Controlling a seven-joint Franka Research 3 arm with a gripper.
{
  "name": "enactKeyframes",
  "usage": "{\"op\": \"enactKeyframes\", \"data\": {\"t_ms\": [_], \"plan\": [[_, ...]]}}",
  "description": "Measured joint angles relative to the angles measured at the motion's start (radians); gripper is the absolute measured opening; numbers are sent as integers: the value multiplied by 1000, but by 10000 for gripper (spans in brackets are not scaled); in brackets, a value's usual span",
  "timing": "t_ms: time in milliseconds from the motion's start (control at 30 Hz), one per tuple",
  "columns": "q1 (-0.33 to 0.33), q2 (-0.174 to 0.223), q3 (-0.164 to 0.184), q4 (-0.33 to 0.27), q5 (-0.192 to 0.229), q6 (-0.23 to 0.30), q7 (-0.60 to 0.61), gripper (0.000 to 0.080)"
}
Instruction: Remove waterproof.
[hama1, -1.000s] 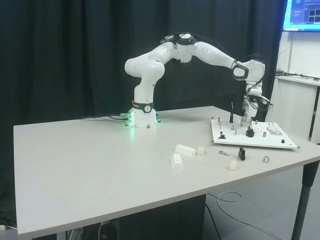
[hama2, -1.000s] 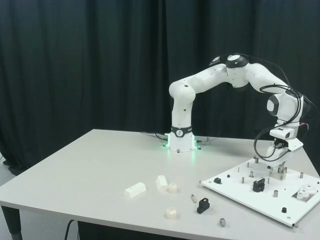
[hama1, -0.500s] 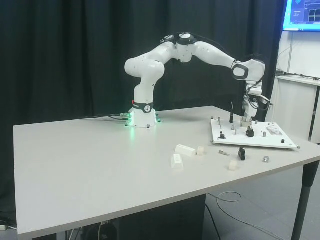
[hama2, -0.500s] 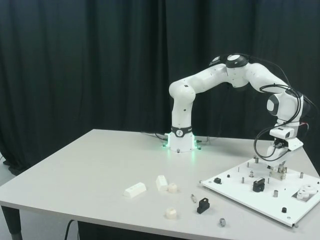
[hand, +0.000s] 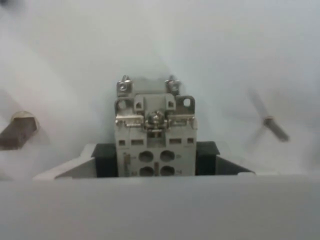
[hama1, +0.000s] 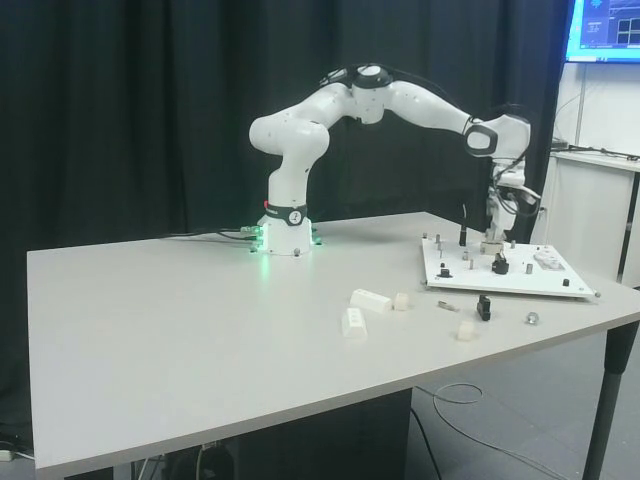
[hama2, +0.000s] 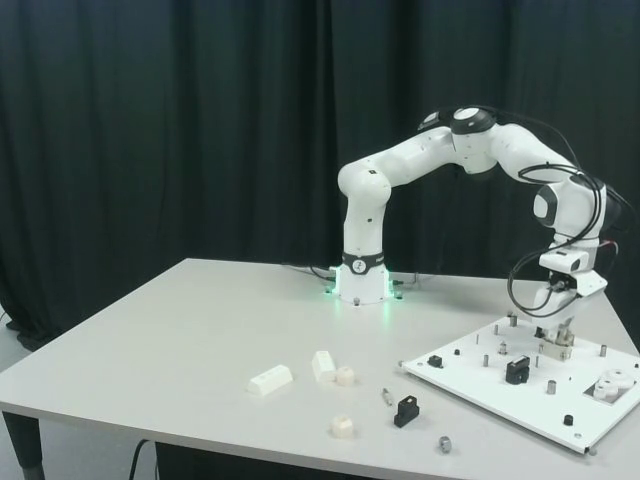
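On the left stretch of the grey counter (hama2: 150, 340) nothing but bare surface showed in the second room view. Toward the middle lay a white block (hama2: 270, 380), a second white block (hama2: 323, 364) with a small white round piece (hama2: 345, 376) just beside it, and another small white piece (hama2: 342, 426) nearer the front edge. The arm's base (hama2: 363, 285) stood behind these, ringed with green light. Further right a small metal pin (hama2: 386, 397), a black clip (hama2: 406, 410) and a small metal nut (hama2: 444, 441) rested on the counter, just off the edge of the white board (hama2: 470, 385).

The board carried several upright pegs, a black part (hama2: 517, 372), and at its far right corner a white ringed part (hama2: 613, 384). The waterproof connector (hama2: 553, 349) sat on the board behind the black part, directly under the tool (hama2: 560, 334).

In the wrist view, the waterproof connector (hand: 154, 134) appeared as a grey-white housing with a metal latch across its top and four round holes in its face, standing between the two black pads (hand: 106, 159) of the tool. The pads flanked its lower sides closely, but whether they touched and gripped it I cannot tell. A metal peg (hand: 275, 127) stood apart from the housing on the board.

In the first room view the tool (hama1: 494, 237) hung low over the board (hama1: 520, 280), at the connector.
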Motion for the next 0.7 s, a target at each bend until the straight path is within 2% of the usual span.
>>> {"op": "enactKeyframes", "data": {"t_ms": [133, 400, 700], "plan": [[2, -3, -28, 0, -1, -15, -4, 314], [11, -4, -84, 2, -2, -78, -12, 314], [12, -4, -98, 4, -2, -96, -15, 314]]}}
